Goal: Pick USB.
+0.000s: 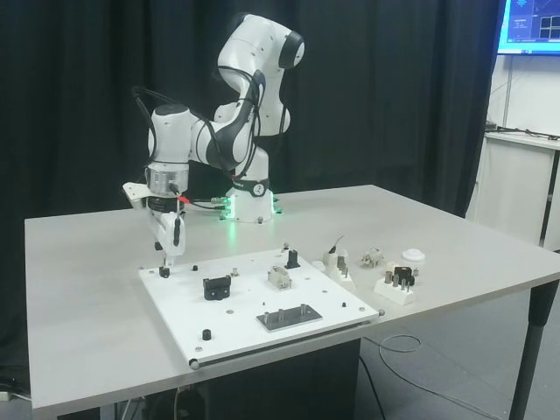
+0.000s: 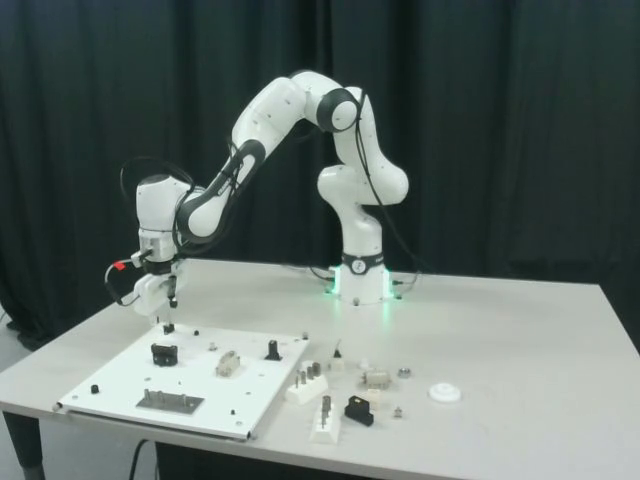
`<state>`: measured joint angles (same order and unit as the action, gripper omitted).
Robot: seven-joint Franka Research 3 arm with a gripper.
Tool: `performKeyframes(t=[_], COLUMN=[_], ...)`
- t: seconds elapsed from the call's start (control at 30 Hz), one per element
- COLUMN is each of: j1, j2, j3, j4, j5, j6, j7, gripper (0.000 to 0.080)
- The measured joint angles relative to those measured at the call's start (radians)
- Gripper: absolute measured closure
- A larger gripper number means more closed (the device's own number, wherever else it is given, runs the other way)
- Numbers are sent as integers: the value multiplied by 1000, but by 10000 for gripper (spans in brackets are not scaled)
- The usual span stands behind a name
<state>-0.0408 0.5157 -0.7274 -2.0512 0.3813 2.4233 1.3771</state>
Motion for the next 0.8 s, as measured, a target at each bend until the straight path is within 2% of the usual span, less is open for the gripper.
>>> performKeyframes(t=[0.8], j1=[-1], j2=[1], j3=[4], j4=[8], j5=[4], j6=[0], j7=[15], gripper=[3])
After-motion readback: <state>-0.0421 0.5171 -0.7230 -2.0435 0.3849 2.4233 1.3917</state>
